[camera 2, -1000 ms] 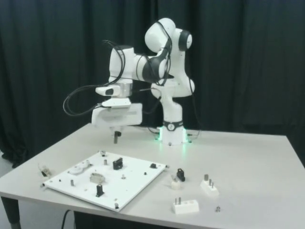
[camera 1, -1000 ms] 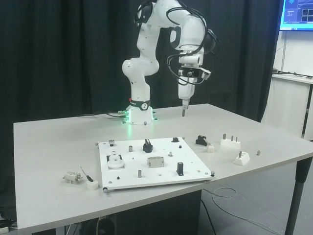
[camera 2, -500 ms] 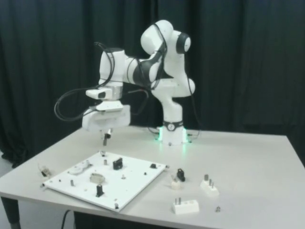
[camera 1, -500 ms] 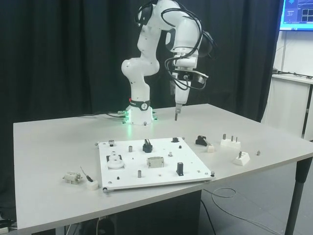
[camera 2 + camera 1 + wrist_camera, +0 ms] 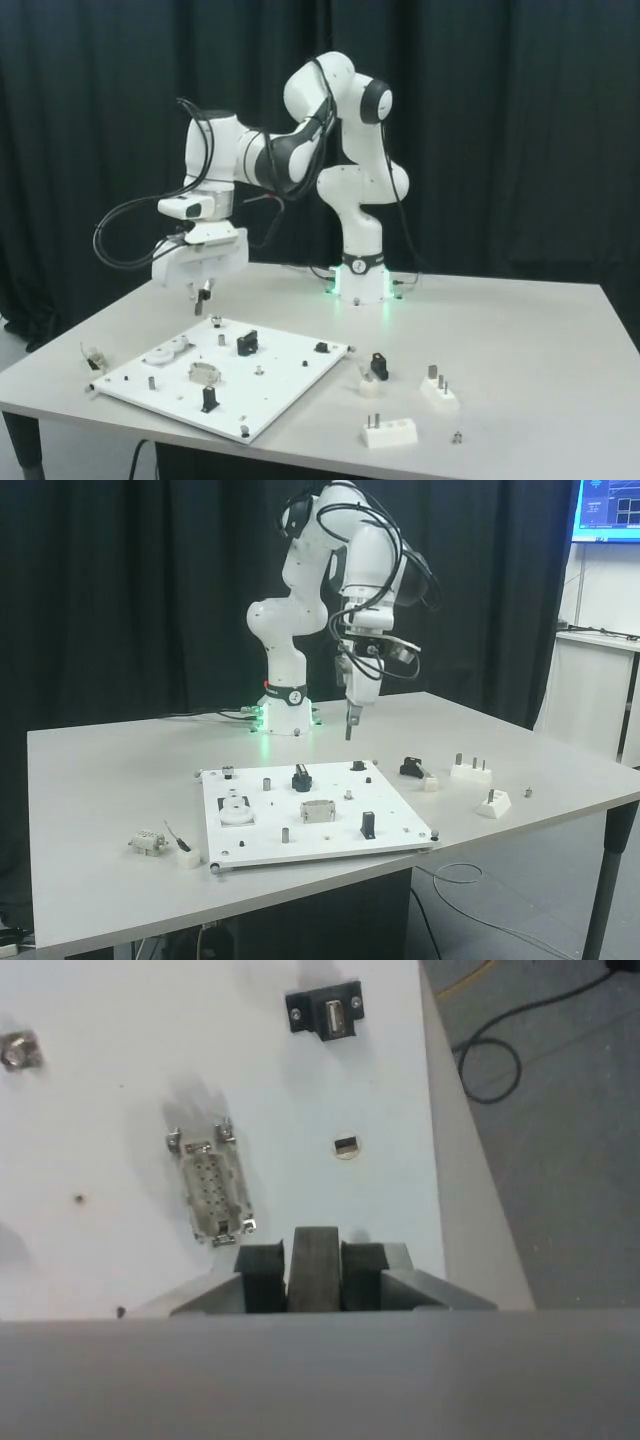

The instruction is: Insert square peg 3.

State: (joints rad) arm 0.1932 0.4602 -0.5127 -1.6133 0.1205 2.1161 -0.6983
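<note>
My gripper (image 5: 315, 1260) is clamped on the square peg (image 5: 315, 1270), a grey bar that stands upright between my two black fingers (image 5: 262, 1272) at the lower centre of the wrist view. In the first room view the peg (image 5: 349, 724) hangs from my gripper (image 5: 351, 720) at the upper centre of the frame, well above the far edge of the white board (image 5: 320, 832). In the second room view my gripper (image 5: 202, 293) sits left of centre, above the board's (image 5: 270, 395) far left corner, with the peg not touching anything below.

Beneath me in the wrist view lies the white board (image 5: 120, 1220). A grey multi-pin connector (image 5: 209, 1187) sits left of centre on it, a black socket block (image 5: 324, 1012) at the upper centre, and a small round socket with a dark square opening (image 5: 345, 1146) just right of centre, near the board's right edge. A small metal fitting (image 5: 18, 1051) shows at the upper left. Past the board's right edge is the grey floor with a black cable (image 5: 500, 1050) looped at the upper right.

In the first room view, the grey table (image 5: 100, 780) carries the board in the lower middle, and my white arm (image 5: 300, 600) rises from its base (image 5: 283, 715) behind it. White peg holders (image 5: 470, 771) stand to the right of the board.
</note>
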